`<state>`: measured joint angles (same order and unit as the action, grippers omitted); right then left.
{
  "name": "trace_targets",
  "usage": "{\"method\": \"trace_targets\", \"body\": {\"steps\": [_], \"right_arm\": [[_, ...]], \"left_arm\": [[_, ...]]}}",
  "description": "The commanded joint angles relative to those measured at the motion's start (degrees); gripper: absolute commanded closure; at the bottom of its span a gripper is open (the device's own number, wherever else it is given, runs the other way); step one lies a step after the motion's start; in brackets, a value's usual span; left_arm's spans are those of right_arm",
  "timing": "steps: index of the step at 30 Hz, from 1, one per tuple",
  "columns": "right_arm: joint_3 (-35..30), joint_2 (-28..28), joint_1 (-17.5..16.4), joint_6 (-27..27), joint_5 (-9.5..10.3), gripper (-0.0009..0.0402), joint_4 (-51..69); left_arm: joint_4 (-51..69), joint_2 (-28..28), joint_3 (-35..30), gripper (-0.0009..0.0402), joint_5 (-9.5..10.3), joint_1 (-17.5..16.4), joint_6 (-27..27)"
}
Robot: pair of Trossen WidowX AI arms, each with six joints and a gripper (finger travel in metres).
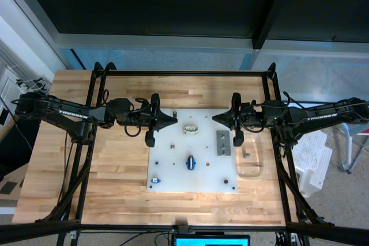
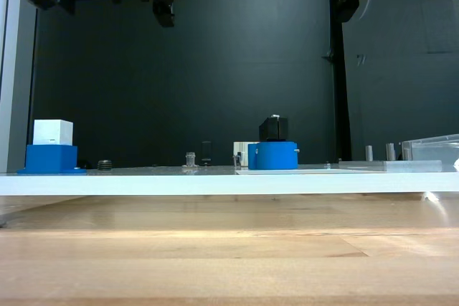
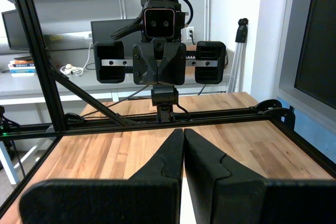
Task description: Pick the 16mm cylinder and install on the taskboard
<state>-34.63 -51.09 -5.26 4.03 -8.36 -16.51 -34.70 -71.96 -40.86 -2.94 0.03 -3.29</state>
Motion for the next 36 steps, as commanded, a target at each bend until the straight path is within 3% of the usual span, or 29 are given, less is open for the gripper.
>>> {"method": "trace_targets", "body": {"steps": [1,18,22,36], "right_arm": [[0.0,0.0,0.02,0.02,-0.02,0.0393,0.0],[0.0,-0.02,0.02,0.13,-0.02,0.0393,-0.79],[-0.35,0.0,-0.02,3.93,0.94,0.0393,1.64],[-14.88,-0.02,-1.57,8.39,0.9,0.0393,48.59]], "left_arm": [[0.11,-0.02,0.0,0.0393,0.0,-0.02,0.0],[0.11,-0.02,0.0,0.0393,-0.02,-0.04,0.0],[0.13,-0.02,0.0,0.0393,0.0,-0.02,0.0],[0.13,-0.02,0.0,0.0393,-0.02,-0.04,0.0]]}}
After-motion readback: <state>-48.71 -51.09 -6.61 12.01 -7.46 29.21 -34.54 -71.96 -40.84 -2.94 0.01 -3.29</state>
